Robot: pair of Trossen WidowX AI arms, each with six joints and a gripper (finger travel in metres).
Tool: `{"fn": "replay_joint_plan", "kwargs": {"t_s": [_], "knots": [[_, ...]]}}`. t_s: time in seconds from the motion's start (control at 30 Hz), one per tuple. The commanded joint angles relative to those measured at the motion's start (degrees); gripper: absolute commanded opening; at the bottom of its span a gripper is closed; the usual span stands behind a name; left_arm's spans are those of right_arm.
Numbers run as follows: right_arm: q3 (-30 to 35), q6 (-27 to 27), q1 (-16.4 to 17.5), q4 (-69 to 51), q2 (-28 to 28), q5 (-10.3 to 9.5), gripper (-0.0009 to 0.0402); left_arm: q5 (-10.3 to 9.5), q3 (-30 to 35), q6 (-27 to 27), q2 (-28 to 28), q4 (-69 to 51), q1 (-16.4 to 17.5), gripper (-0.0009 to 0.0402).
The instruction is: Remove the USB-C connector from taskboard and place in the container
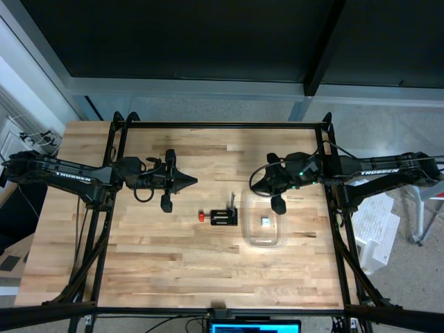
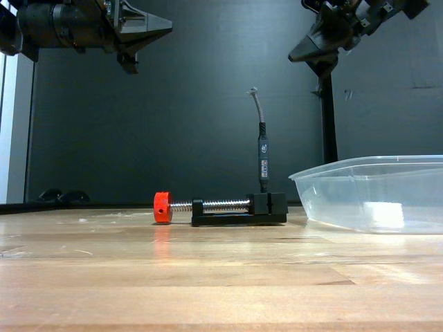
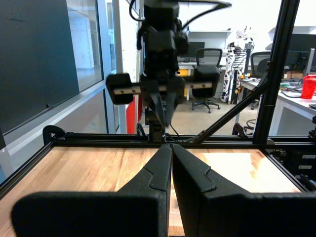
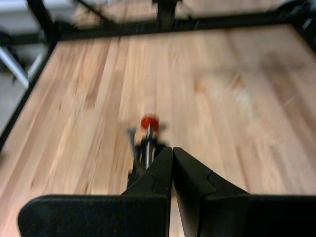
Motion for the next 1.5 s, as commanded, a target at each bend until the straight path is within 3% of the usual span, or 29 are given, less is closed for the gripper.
{"fn": "replay_joint_plan", "kwargs": {"t_s": [0.03, 0.3, 0.47, 0.67, 0.9, 1.0, 1.17, 1.5], "knots": [[3.1, -0.3, 0.8, -5.4, 3.0, 0.07, 0.0, 0.0, 0.0, 0.0, 0.0, 0.0, 0.0, 0.0], [9.0, -0.3, 2.4, -14.6, 9.6, 0.72, 0.0, 0.0, 0.0, 0.0, 0.0, 0.0, 0.0, 0.0], [12.3, -0.3, 4.7, -18.9, 14.4, 4.07, 0.0, 0.0, 0.0, 0.0, 0.0, 0.0, 0.0, 0.0], [15.6, 1.4, 6.1, -20.7, 19.4, 4.59, 0.0005, 0.0, 0.0, 0.0, 0.0, 0.0, 0.0, 0.0], [19.4, 3.2, 7.0, -22.5, 24.3, 5.25, 0.0062, 0.0, 0.0, 0.0, 0.0, 0.0, 0.0, 0.0], [21.6, 3.8, 7.1, -23.2, 26.5, 6.62, 0.009, 0.0, 0.0, 0.0, 0.0, 0.0, 0.0, 0.0], [25.8, 3.2, 7.2, -26.2, 30.8, 6.62, 0.0126, 0.0, 0.0, 0.0, 0.0, 0.0, 0.0, 0.0], [31.7, 1.2, 7.3, -29.3, 37.3, 6.64, 0.0133, 0.0, 0.0, 0.0, 0.0, 0.0, 0.0, 0.0]]}}
